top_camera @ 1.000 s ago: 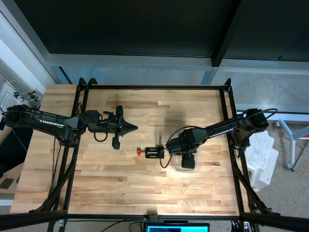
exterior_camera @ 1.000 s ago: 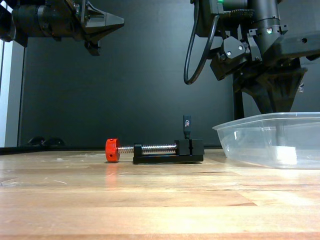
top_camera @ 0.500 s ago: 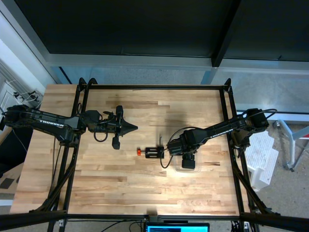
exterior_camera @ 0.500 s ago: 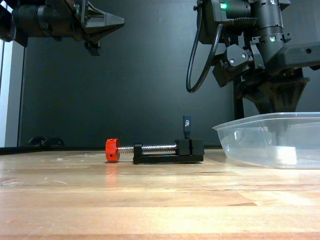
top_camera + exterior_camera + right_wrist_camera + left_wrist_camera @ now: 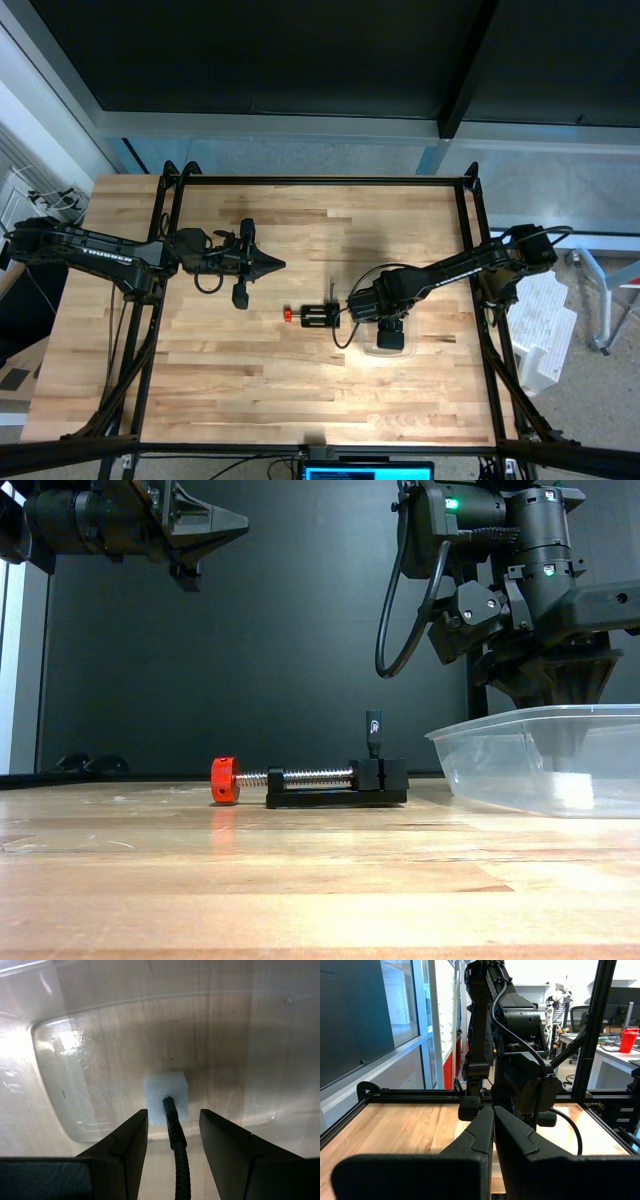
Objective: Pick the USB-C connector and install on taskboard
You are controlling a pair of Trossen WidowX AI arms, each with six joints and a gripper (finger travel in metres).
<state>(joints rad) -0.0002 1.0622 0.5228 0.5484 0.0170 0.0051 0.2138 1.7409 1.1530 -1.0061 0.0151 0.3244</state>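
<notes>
The USB-C connector (image 5: 173, 1119) is a thin dark stick standing up from a small white square piece (image 5: 166, 1087) inside a clear tray (image 5: 480, 765). My right gripper (image 5: 173, 1112) is open, with one finger on each side of the stick and neither touching it. It hangs over the tray (image 5: 372, 351) in the high view (image 5: 388, 335). The taskboard (image 5: 335, 785) is a black block with an orange-red knob (image 5: 225, 780), and it lies left of the tray (image 5: 318, 316). My left gripper (image 5: 272, 264) is shut and held high at the left, away from everything.
A short dark post (image 5: 373, 730) stands upright on the taskboard's right end. A black cable (image 5: 385, 610) loops down from the right arm. Black frame rails (image 5: 470, 260) border the wooden table (image 5: 250, 390).
The right arm's wrist has shifted slightly to the right above the tray. The left arm, the taskboard and the tray have not moved.
</notes>
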